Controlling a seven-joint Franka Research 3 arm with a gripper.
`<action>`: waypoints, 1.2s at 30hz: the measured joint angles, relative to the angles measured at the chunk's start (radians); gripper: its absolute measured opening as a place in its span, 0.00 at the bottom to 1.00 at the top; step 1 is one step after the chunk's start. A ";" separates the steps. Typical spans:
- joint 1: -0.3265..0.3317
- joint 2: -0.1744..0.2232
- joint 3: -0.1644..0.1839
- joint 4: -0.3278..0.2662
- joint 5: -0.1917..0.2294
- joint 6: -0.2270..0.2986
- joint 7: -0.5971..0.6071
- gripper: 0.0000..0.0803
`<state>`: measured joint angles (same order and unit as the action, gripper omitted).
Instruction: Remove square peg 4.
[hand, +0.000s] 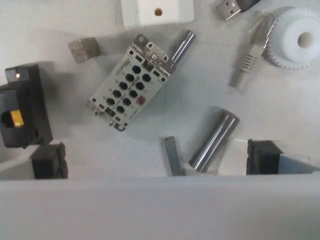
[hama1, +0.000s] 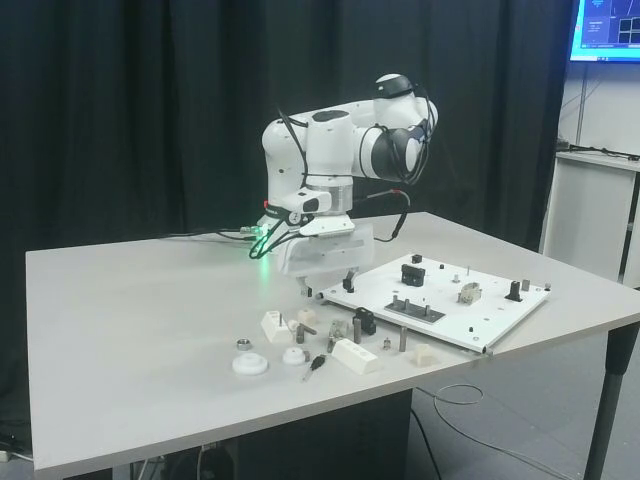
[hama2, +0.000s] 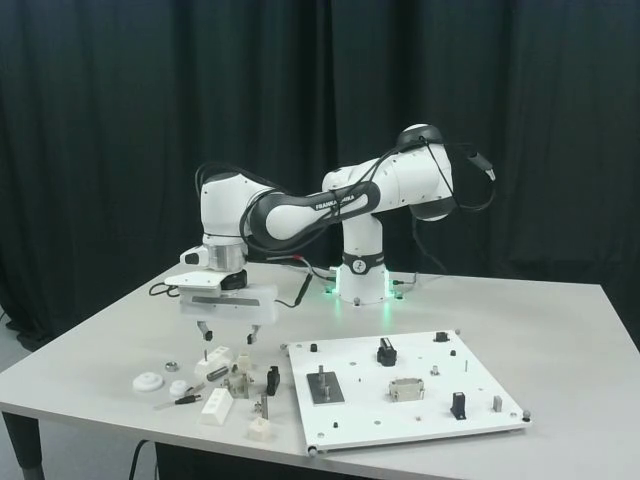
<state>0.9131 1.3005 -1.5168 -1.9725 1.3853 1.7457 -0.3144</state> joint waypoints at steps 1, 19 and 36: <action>0.000 0.000 0.000 0.000 0.000 0.000 0.008 1.00; -0.004 0.000 0.000 0.016 0.000 0.015 0.042 1.00; -0.004 0.000 -0.006 0.034 -0.003 0.036 0.041 1.00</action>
<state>0.9087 1.3006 -1.5230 -1.9385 1.3826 1.7815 -0.2735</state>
